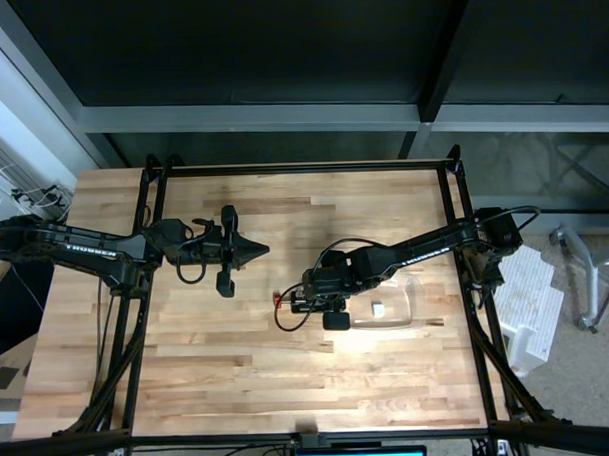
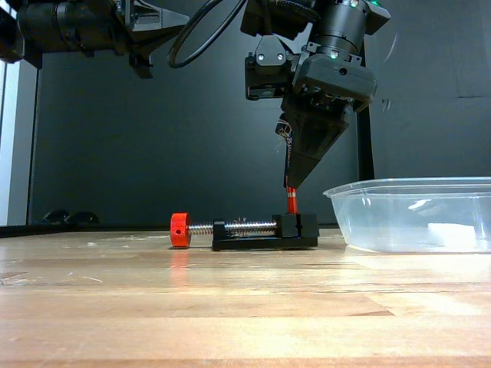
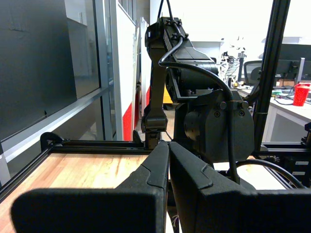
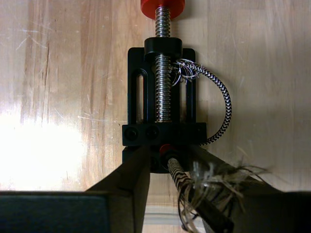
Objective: Remove the RCA connector from the receptacle and place in the container
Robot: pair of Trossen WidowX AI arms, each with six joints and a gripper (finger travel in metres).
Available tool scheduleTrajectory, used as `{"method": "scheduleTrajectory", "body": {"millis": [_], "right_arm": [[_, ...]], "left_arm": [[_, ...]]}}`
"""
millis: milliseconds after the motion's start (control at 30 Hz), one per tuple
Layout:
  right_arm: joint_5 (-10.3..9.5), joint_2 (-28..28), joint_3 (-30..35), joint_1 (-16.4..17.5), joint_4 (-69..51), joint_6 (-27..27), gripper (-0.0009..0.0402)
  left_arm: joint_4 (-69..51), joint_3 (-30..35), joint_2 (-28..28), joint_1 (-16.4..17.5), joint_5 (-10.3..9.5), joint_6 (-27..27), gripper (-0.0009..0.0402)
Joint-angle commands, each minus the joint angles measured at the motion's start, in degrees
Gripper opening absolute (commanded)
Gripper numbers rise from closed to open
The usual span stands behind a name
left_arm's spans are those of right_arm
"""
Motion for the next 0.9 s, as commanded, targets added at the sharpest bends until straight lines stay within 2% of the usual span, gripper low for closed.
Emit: {"method": "scheduleTrajectory", "body": {"millis": [33,567,900], "right_arm": [[0.02,-0.02,0.00,0.00,0.04,0.04,0.0077],[0.02,-0.02,0.00,0.00,0.00,0.00,0.0000],[-0.07,-0.74,0.00,0.04,-0.55,0.04,0.0002]], "left_arm": [[0.00,0.00,0.00,0.00,0.02,0.00,0.0000],[0.00,0.00,0.00,0.00,0.02,0.00,0.0000],[0.00,0.00,0.00,0.00,0.02,0.00,0.0000]]}}
